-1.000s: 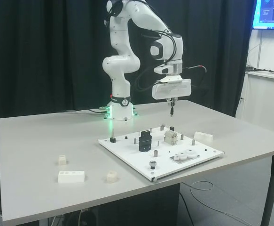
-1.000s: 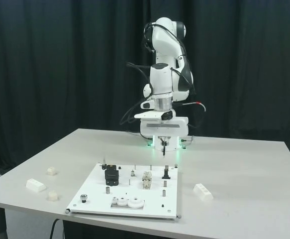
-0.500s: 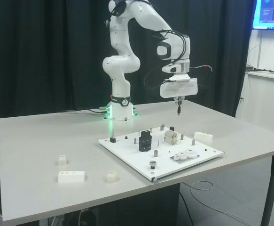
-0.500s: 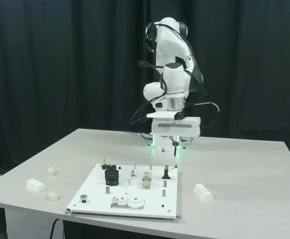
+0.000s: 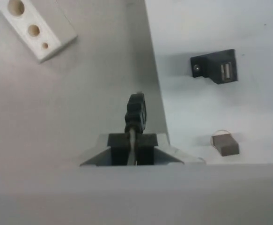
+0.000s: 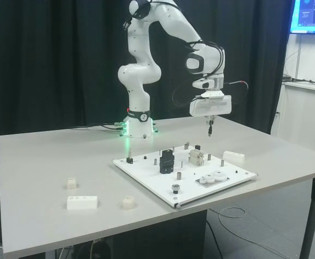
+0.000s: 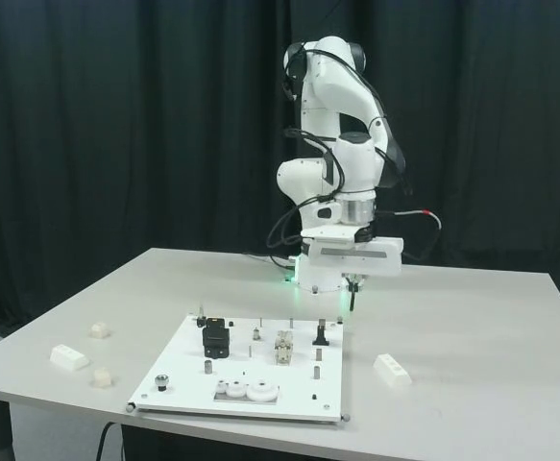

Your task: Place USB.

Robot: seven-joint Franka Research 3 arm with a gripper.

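Observation:
My gripper (image 6: 210, 122) hangs well above the table, past the far right edge of the white board (image 6: 146, 165), and is shut on a black USB plug (image 6: 210, 129). In the wrist view the USB plug (image 5: 136, 112) sticks out from between the fingers, over the grey table just beside the board's (image 5: 248, 117) edge. A black USB socket block (image 5: 216, 70) stands on the board a short way off. The second room view shows the gripper (image 7: 353, 285) above and behind the socket block (image 7: 320, 333).
A white block with holes (image 5: 33, 26) lies on the table beside the board (image 6: 233, 156). The board carries a black part (image 6: 167, 161), a metal block (image 6: 195, 157), pegs and white gears (image 6: 212, 177). Three white pieces (image 6: 82, 202) lie at the table's left.
The arm has swung sideways from near its base toward the far right side of the board, carrying the plug and coming a little lower.

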